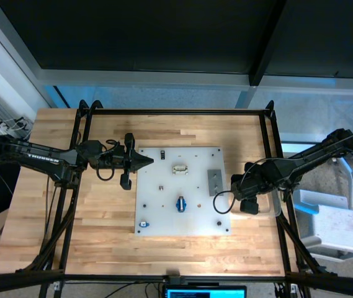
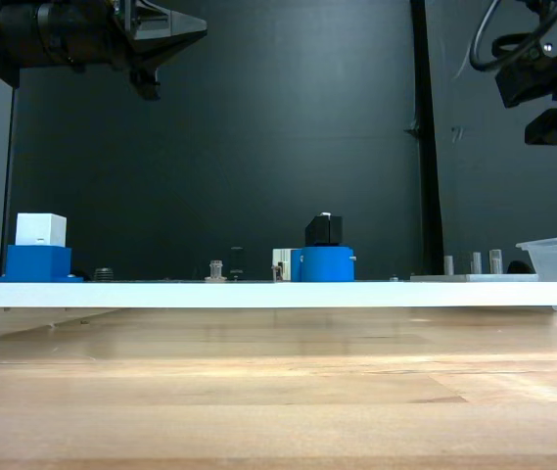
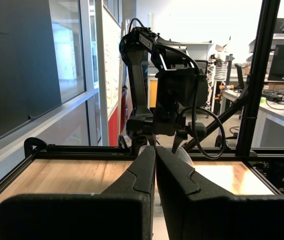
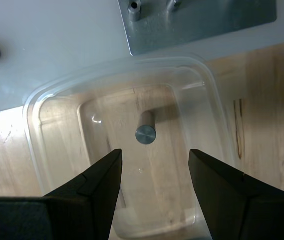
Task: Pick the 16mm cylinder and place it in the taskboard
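Observation:
The 16mm cylinder, a short grey round peg, stands on end inside a clear plastic tray. My right gripper hangs straight above it, open, one finger on each side and nothing between them. In the high view the right gripper covers the tray just off the right edge of the taskboard, and the cylinder is hidden there. My left gripper is shut and empty, held high at the board's left edge, pointing right.
On the white board stand a blue fitting, a grey metal block with small pegs, a white connector and a blue block with a white cube. A black frame rings the wooden table.

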Robot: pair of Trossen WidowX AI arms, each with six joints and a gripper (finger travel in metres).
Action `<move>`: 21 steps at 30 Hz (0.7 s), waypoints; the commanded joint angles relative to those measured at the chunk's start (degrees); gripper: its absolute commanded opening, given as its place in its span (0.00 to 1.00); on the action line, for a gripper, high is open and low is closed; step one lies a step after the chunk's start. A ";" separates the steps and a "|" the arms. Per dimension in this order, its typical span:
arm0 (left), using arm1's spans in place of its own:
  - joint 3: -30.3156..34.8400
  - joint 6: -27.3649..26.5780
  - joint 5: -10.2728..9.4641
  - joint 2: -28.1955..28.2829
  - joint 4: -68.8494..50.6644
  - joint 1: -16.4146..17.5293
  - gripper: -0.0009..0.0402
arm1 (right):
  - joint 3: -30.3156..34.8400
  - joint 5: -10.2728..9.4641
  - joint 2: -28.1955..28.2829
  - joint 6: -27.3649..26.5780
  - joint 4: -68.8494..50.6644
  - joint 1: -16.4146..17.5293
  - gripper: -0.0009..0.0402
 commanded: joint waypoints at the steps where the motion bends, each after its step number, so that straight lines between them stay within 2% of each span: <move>1: 0.02 0.00 0.02 0.00 0.00 0.00 0.02 | -1.70 0.02 0.00 0.59 1.90 0.02 0.47; 13: 0.02 0.02 0.02 0.00 -0.02 0.02 0.02 | -5.77 0.04 0.44 2.21 8.46 0.20 0.47; 21: 0.02 0.02 0.02 0.00 0.00 0.02 0.02 | -6.08 0.09 3.02 2.10 9.44 0.31 0.47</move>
